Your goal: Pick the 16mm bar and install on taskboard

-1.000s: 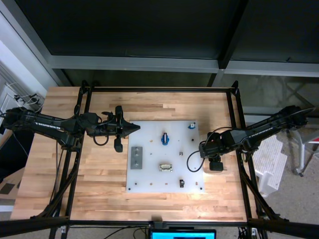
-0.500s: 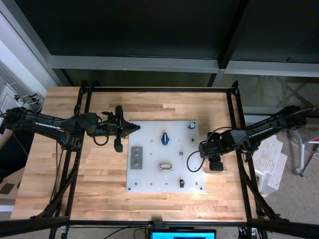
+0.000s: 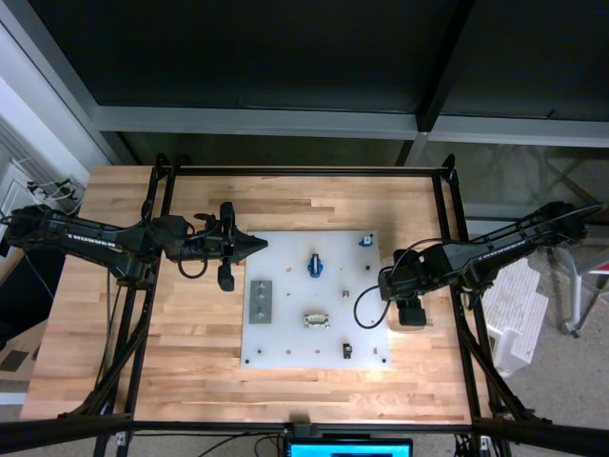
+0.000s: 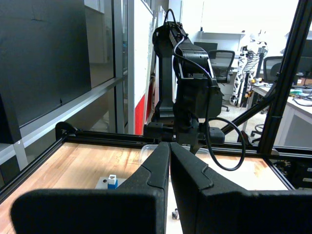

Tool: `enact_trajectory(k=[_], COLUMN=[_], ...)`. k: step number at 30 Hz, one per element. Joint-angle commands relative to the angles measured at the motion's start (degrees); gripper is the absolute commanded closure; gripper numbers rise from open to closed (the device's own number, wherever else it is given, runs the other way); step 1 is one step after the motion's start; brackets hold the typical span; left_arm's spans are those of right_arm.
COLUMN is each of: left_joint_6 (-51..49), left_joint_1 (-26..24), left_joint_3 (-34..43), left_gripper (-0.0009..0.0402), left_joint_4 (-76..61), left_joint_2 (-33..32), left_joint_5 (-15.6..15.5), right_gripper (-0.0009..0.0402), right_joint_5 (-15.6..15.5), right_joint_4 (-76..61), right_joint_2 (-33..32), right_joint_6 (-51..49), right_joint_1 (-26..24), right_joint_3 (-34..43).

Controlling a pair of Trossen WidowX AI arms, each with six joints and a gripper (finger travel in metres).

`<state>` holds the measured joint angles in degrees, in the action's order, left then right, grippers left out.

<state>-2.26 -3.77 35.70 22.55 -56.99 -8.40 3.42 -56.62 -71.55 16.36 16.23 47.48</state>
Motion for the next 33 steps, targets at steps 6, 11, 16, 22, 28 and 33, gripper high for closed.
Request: enact_trajectory(k=[6,11,16,22,28,33], left_joint_6=[0.02,0.02,0.02,0.02,0.02,0.02], left_joint_1=[0.0,0.02,0.02,0.0,0.0,0.02], left_joint_3=[0.02,0.02,0.02,0.02,0.02,0.02], left_gripper=[0.0393,0.0393,0.0393,0.0393,0.0392,0.0393], left_joint_4=[0.02,0.0,0.0,0.0,0.02,0.02], left_joint_2=[-0.02,-0.02,-0.02,-0.02,-0.02,-0.02], left_joint_5=[0.0,0.0,0.0,0.0,0.0,0.0], right_gripper=[0.0203,0.0203,0.0203,0.0203,0.0203,0.0203], right_joint_5=[1.7,2.89,2.51,2.54,2.54,2.58], right_joint_4=[-4.22,-6.16,-6.32,-6.29,-5.35,-4.72], right_joint_2=[5.14,8.59,10.67,11.61,11.56,11.1], right_joint_6=[1.18,1.22,1.44,1.64,2.56,2.64], right_joint_1=[0.24,0.37,0.72,1.49,3.48,3.91], right_joint_3=[-0.24,-1.95,-4.33,-5.46,-6.49,-6.71])
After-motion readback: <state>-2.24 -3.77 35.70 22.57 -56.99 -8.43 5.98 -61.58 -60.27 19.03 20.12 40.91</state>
